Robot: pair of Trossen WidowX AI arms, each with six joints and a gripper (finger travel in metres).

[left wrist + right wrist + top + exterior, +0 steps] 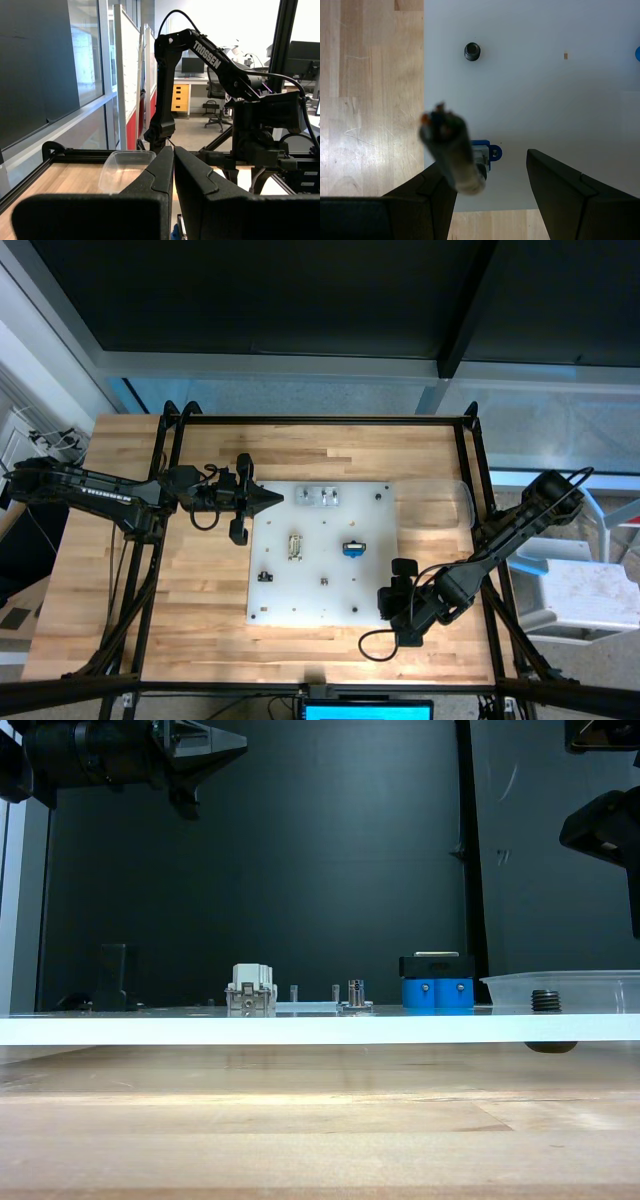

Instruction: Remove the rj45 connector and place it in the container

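rj45 connector (477, 165) sits in the small blue socket (491, 150) at the white board's (545, 90) edge, cable stub (447, 140) pointing up. Right gripper (487, 170) hovers over it, jaws spread. I'd centre on the plug, pinch low, pull straight out. Container (455, 502) is beside the board's far-right corner. Left gripper (173, 150) is parked high, jaws pressed together.
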